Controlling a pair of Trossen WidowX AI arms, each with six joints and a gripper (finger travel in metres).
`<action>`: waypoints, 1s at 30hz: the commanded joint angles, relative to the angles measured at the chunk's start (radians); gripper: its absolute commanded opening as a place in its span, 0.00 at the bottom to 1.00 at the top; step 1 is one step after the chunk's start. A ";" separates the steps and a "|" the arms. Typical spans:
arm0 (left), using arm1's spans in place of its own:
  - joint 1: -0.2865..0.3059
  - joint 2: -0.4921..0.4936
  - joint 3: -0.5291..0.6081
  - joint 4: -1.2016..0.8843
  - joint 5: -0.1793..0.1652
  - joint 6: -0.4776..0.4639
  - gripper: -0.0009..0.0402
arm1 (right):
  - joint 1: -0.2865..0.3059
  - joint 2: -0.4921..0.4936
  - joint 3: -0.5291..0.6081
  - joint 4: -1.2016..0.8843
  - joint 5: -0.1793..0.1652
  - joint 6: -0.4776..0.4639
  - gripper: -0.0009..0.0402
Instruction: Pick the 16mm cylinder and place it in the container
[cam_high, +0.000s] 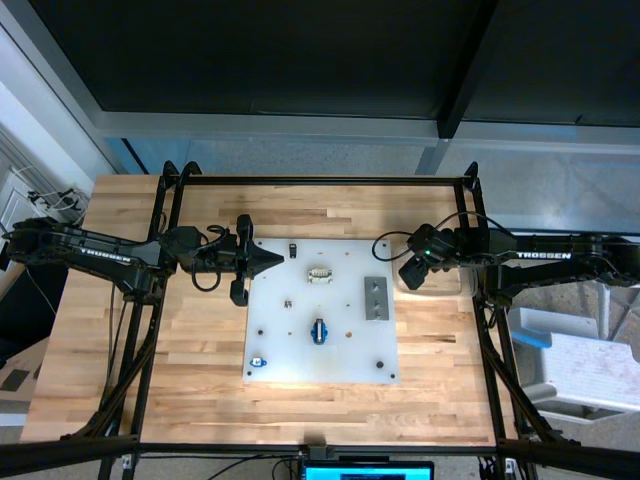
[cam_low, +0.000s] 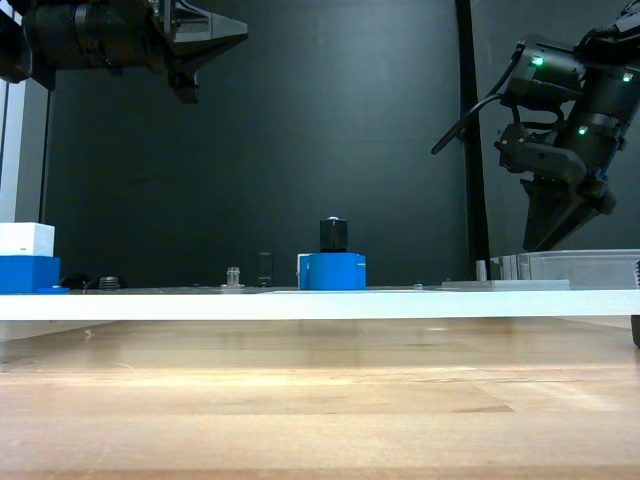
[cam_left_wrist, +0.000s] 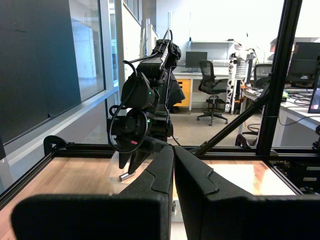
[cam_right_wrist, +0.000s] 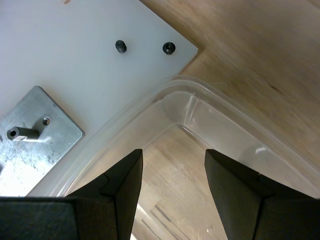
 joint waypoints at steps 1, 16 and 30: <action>0.000 0.000 0.000 0.000 0.000 0.000 0.02 | 0.000 0.000 0.001 -0.011 0.000 -0.003 0.44; 0.000 0.000 0.000 0.000 0.000 0.000 0.02 | 0.000 0.000 0.001 -0.015 0.000 -0.003 0.44; 0.000 0.000 0.000 0.000 0.000 0.000 0.02 | 0.000 0.000 0.001 -0.027 0.001 -0.003 0.44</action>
